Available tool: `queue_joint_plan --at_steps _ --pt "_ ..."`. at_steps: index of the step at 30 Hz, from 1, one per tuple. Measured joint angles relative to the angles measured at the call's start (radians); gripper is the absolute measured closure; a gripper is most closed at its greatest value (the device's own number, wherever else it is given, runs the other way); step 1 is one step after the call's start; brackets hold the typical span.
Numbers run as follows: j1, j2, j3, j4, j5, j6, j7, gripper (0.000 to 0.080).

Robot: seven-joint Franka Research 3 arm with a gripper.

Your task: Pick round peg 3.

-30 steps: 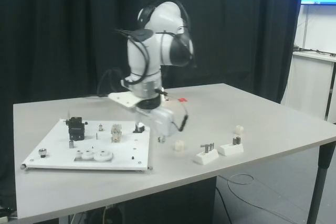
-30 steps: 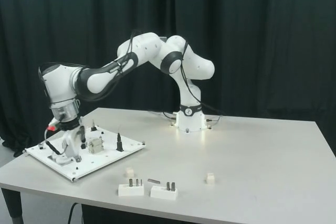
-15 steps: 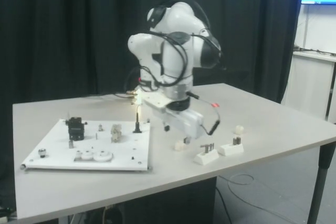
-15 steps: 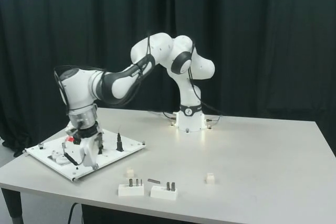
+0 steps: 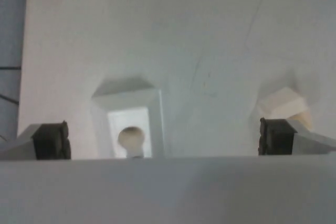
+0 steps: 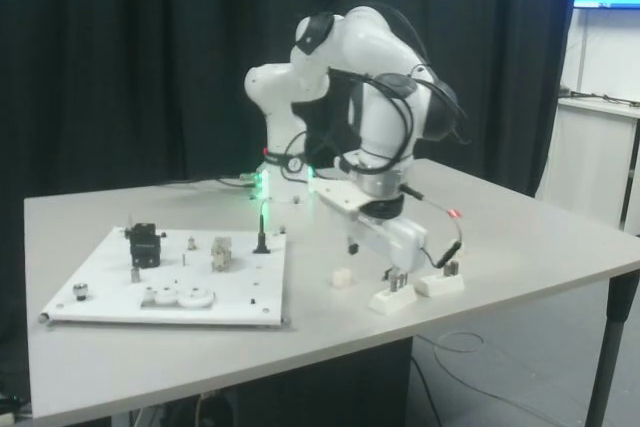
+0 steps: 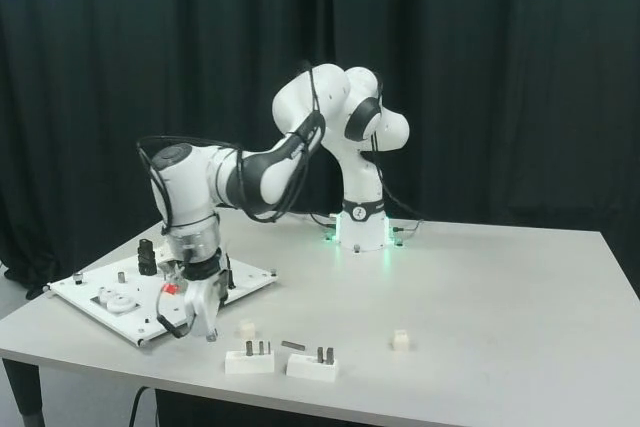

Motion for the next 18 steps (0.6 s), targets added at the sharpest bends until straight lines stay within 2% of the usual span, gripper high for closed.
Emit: queue_joint_plan --at_steps 5,9,13,18 --pt "0.023 -0.009 0.014 -0.016 -0.039 0.021 0.04 0.0003" --pt "0.028 -0.028 0.045 -0.042 -0.077 0.049 0.074 0.0003" --pt "0.028 -0.057 0.081 -0.085 -0.111 0.088 0.094 0.0003" --pt "0.03 -0.101 0.118 -0.164 -0.135 0.156 0.098 0.0003"
